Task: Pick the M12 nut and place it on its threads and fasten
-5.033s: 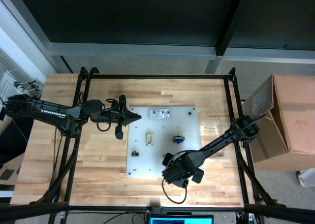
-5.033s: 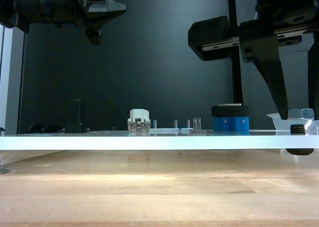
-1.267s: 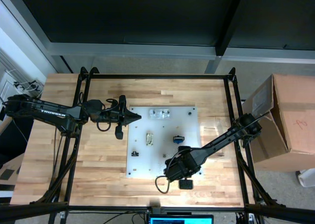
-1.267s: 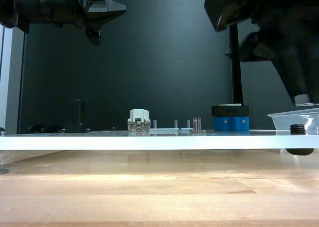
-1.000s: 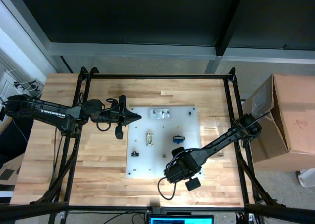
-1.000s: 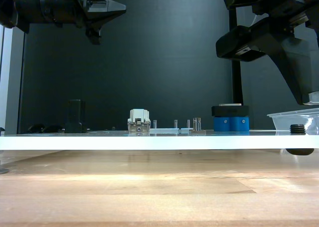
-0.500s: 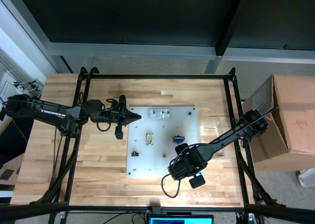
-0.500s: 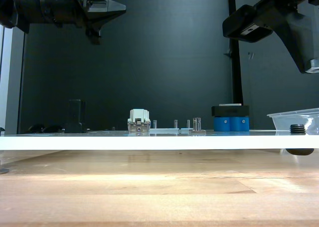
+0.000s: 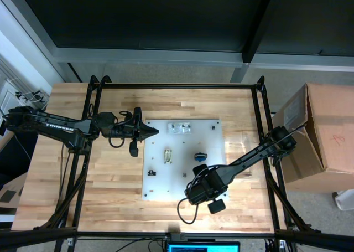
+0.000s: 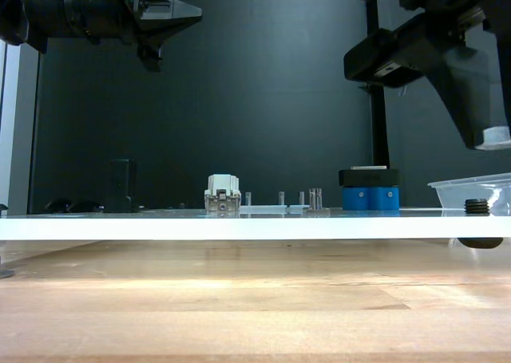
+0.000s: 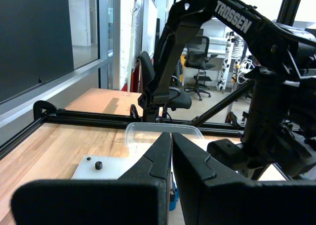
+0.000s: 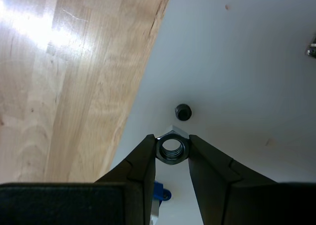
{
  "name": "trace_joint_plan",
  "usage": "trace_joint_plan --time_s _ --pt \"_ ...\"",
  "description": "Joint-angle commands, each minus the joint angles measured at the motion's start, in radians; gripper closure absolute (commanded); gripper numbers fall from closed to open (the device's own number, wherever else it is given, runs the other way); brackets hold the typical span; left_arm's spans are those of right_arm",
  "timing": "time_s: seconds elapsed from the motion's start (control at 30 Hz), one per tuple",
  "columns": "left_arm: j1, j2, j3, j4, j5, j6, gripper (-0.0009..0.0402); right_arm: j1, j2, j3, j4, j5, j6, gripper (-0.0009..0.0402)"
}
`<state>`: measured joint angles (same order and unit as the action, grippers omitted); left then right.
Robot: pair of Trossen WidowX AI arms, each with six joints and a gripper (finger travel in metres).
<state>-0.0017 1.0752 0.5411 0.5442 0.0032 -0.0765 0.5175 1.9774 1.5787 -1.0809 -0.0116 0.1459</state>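
Fingers pinch nut, R gripper near stud; L gripper closed, board-left.

A robotics lab in an office building: wooden table inside a black frame, office chairs, glass partitions, a cardboard box

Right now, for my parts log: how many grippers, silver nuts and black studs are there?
Grippers: 2 (left gripper shut, high above the board's left edge; right gripper shut on the M12 nut, above the board's near right)
Silver nuts: 1 (M12 nut, held clear of its stud)
Black studs: 1 (bare)
Total: 4
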Motion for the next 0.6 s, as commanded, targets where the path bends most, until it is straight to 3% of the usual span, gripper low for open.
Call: trace_joint_plan --time_s 0.03,0.6 --pt "0.000 0.000 0.000 0.000 0.000 0.000 0.0393 -0.001 0.016 0.000 0.019 0.040 -0.004 0.0375" --pt "0.000 0.000 0.000 0.000 0.000 0.000 0.0393 -0.007 0.061 -0.023 0.055 0.047 -0.008 0.0375"
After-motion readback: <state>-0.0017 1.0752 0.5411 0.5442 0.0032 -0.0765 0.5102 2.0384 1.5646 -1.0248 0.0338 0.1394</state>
